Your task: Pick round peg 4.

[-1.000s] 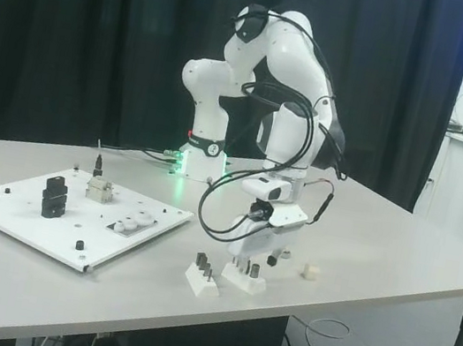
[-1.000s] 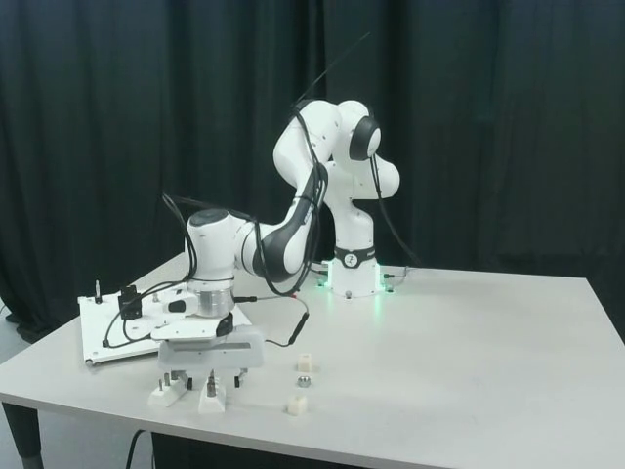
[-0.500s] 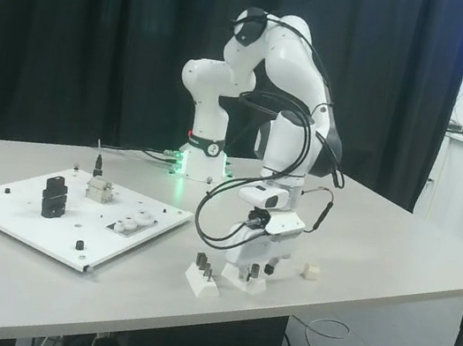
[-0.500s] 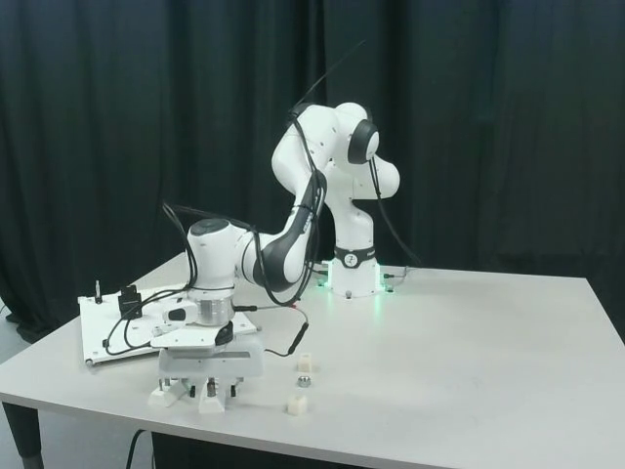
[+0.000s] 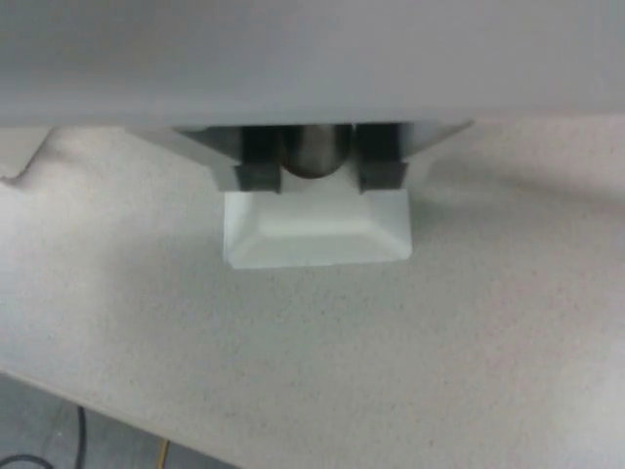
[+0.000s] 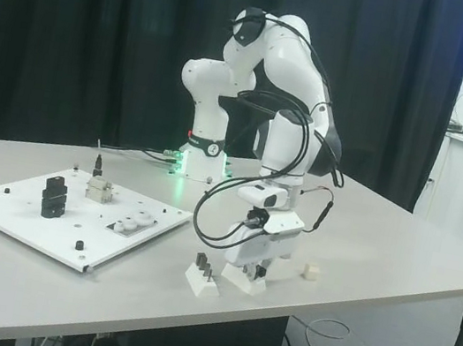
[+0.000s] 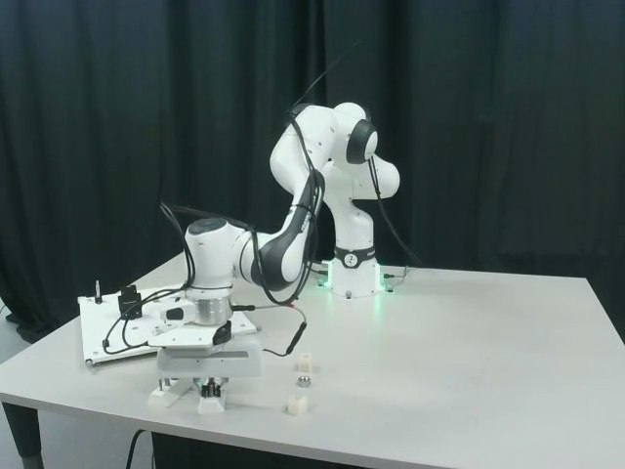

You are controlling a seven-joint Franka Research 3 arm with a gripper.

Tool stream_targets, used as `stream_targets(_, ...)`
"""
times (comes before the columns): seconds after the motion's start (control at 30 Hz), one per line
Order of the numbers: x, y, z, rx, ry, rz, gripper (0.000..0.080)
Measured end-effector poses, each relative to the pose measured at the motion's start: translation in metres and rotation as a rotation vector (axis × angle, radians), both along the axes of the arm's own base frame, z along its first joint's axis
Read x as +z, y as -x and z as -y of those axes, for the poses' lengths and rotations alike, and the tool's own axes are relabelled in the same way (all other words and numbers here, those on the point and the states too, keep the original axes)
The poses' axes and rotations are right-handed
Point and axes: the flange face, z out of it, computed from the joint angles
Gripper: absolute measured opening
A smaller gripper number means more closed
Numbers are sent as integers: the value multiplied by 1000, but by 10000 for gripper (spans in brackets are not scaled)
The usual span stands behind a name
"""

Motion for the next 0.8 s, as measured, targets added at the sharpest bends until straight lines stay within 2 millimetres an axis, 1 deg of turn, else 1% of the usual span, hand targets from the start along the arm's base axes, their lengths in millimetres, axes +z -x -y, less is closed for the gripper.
stream_targets(0.13, 1, -1, 0, 1, -1, 0, 401)
stream_targets(0.17, 2, -1, -1, 1, -1, 0, 154)
stream_targets(0.5, 11, -7, -4, 8, -16, -17, 154)
stream_targets(0.8, 27, -13, -6, 2, -32, -45, 154)
